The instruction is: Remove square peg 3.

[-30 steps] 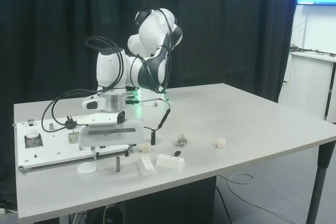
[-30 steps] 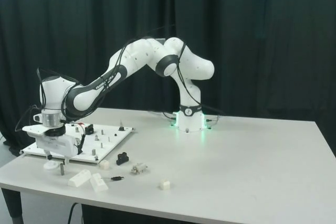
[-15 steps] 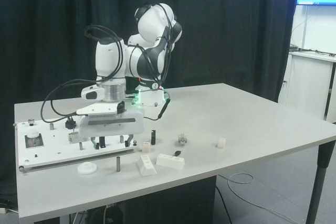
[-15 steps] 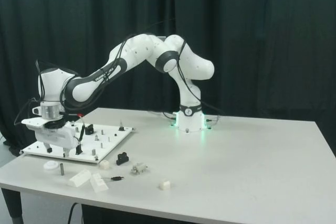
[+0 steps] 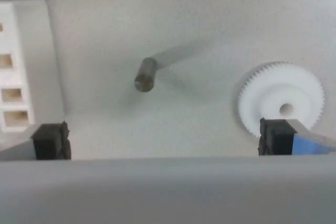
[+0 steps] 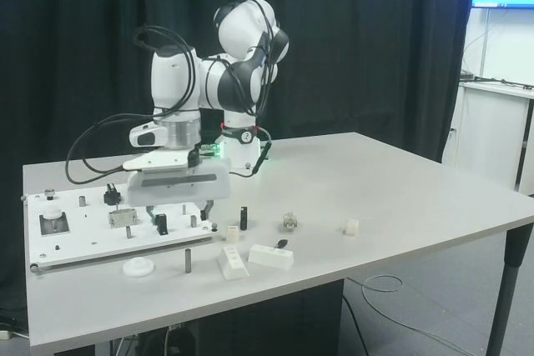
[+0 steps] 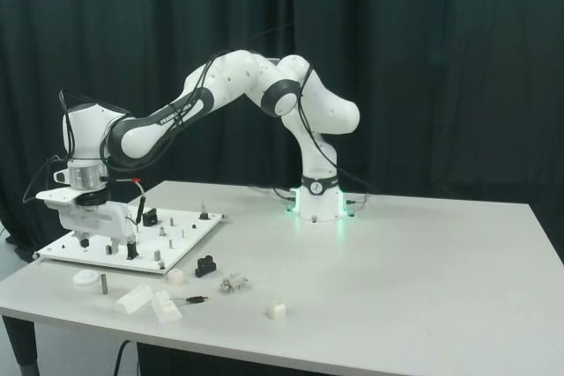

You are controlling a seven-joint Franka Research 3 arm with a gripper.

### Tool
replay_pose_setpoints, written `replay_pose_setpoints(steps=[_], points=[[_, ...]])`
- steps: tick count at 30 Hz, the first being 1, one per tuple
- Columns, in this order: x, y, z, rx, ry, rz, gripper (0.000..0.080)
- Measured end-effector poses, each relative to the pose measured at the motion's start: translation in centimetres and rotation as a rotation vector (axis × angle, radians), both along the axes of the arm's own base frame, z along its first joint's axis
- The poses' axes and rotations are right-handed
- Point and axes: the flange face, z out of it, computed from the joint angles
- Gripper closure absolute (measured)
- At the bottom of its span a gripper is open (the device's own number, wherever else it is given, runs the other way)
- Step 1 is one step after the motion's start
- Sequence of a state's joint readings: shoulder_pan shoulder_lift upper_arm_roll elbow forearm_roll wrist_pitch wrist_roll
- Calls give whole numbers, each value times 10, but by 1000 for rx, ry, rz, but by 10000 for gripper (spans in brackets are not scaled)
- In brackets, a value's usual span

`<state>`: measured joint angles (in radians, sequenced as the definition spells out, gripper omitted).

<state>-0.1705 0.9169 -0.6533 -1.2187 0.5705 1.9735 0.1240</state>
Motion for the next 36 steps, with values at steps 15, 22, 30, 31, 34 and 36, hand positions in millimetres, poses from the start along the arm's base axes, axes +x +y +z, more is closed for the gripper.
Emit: replay_pose_setpoints(steps=[15, 22, 30, 31, 34, 36], points=[[-5, -6, 16, -35, 28, 126, 3], [-17, -22, 24, -67, 52, 140, 3], [-41, -50, 28, -61, 73, 135, 3], [-44, -53, 28, -58, 75, 140, 3], [-54, -64, 27, -49, 80, 159, 3], [-61, -71, 25, -41, 82, 167, 3]])
